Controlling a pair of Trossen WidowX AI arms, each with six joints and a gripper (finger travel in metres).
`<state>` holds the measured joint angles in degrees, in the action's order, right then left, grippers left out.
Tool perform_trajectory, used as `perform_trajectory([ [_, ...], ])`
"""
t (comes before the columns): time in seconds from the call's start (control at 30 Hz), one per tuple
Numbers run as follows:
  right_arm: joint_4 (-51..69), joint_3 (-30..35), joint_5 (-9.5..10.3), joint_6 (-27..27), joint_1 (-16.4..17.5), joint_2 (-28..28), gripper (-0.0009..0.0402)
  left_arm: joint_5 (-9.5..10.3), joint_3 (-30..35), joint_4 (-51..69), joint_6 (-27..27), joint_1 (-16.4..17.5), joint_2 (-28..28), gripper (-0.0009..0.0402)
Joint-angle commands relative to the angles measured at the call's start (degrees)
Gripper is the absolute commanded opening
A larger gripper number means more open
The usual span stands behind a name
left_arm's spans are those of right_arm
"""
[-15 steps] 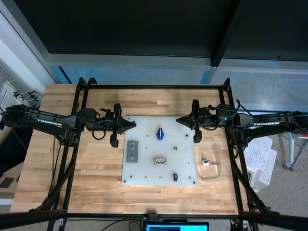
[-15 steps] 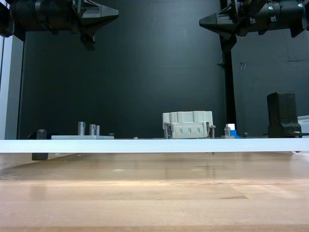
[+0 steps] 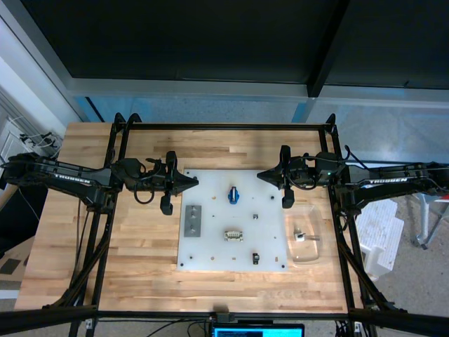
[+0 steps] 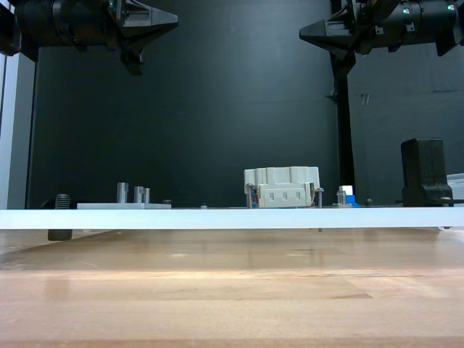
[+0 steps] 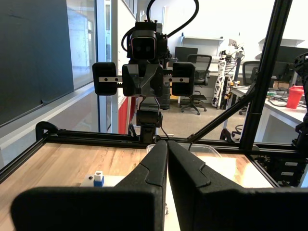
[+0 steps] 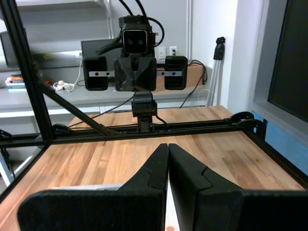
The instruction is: Pick the USB connector and install on taskboard
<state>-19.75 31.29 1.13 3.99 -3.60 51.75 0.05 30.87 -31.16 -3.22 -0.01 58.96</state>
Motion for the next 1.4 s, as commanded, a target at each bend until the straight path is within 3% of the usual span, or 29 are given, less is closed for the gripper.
perform_trajectory([
  [0.03,4.5,1.6,-0.09,0.0,0.1,-0.2,0.0,0.0,0.0,0.0,0.0,0.0,0.0,0.0],
  [0.47,31.8,9.7,0.24,-0.4,1.5,-1.9,0.0,0.0,0.0,0.0,0.0,0.0,0.0,0.0],
  [1.03,57.3,16.2,-0.15,-0.2,6.9,-3.2,0.0,0.0,0.0,0.0,0.0,0.0,0.0,0.0],
  [1.1,60.0,16.2,-1.16,0.3,7.8,-3.4,0.0,0.0,0.0,0.0,0.0,0.0,0.0,0.0],
  [1.27,65.8,16.2,-6.19,3.0,12.5,-5.1,0.0,0.0,0.0,0.0,0.0,0.0,0.0,0.0],
  [1.4,70.1,16.2,-7.89,6.8,17.1,-6.0,0.0,0.0,0.0,0.0,0.0,0.0,0.0,0.0],
])
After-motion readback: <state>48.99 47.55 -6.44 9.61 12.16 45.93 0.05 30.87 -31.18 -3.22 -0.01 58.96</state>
